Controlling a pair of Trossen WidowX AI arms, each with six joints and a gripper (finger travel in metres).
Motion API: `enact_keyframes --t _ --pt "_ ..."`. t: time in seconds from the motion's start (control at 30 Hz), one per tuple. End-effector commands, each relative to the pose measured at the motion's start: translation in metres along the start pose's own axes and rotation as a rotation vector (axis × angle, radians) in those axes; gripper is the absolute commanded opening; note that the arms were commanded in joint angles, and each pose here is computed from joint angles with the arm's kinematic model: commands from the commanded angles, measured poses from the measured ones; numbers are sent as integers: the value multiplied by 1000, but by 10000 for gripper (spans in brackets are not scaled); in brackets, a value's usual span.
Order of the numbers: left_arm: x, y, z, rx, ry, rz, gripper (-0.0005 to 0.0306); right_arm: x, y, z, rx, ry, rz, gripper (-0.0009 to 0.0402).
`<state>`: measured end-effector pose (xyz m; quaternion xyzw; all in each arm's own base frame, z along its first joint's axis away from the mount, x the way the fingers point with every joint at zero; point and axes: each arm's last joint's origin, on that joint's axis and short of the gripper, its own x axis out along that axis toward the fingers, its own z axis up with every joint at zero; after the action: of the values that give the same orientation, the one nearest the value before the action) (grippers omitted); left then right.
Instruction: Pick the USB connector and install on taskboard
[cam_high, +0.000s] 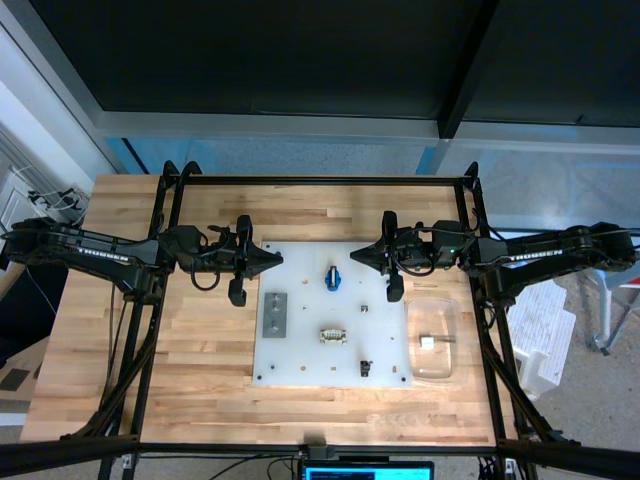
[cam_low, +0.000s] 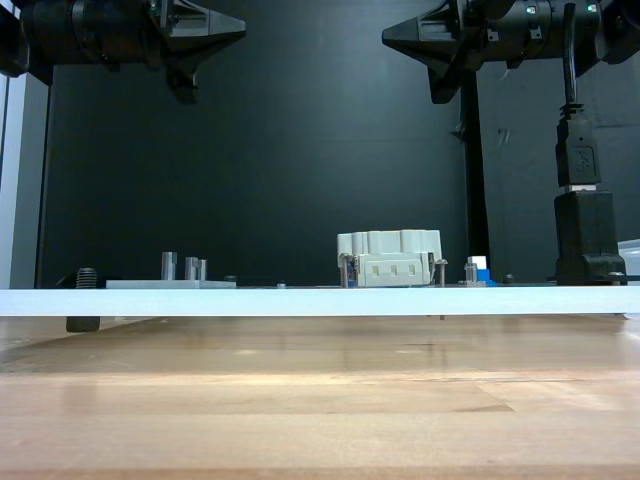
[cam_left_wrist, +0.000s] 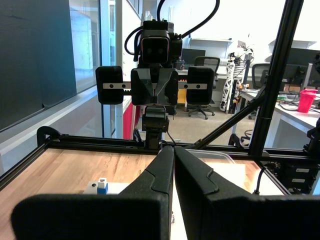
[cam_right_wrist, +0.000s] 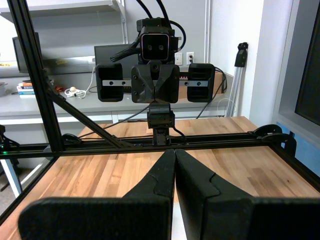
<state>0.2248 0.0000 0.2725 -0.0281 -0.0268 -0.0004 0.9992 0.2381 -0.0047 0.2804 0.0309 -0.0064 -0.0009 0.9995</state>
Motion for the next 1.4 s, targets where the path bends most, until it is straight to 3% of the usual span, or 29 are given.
enact_keyframes --t 0.03,1.4 --pt "0 0 0 0 0 0 0 0 0 0 0 1 0 0" --pt "0 0 0 0 0 0 0 0 0 -2 0 19 -1 0"
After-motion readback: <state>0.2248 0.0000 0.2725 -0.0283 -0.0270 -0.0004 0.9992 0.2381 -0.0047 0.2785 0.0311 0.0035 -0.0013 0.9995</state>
